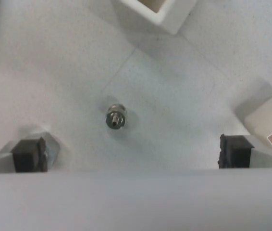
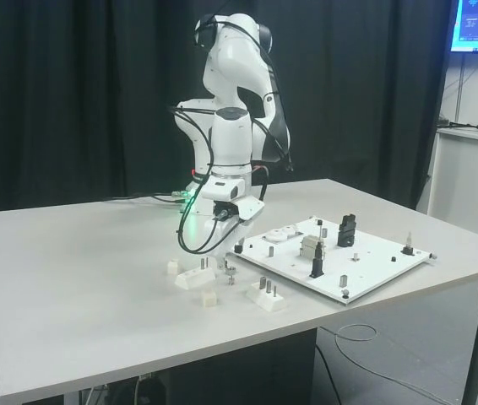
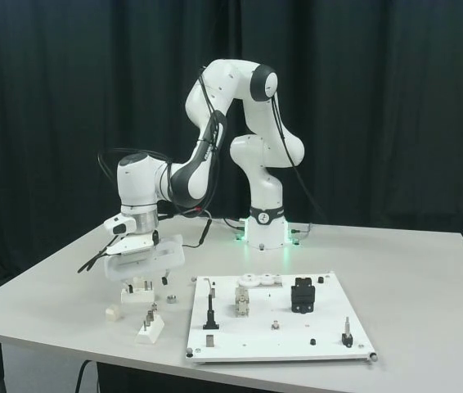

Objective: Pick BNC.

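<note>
Now at the approach step: gripper [image 1: 131, 153] hangs over the BNC [image 1: 115, 117], fingers spread, nothing held. BNC stands upright on the table [image 1: 40, 72], between the fingertips. Next: straight descent, then close.

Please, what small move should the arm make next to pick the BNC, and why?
Probably lower the end effector straight down. The BNC stands upright on the table between the open fingers, but they are apart from it.

We see the BNC [image 1: 116, 117] upright on the grey bench [image 1: 44, 72], between our black fingers [image 1: 29, 155], spread wide and clear of it. White block [image 1: 160, 12] beyond.
</note>
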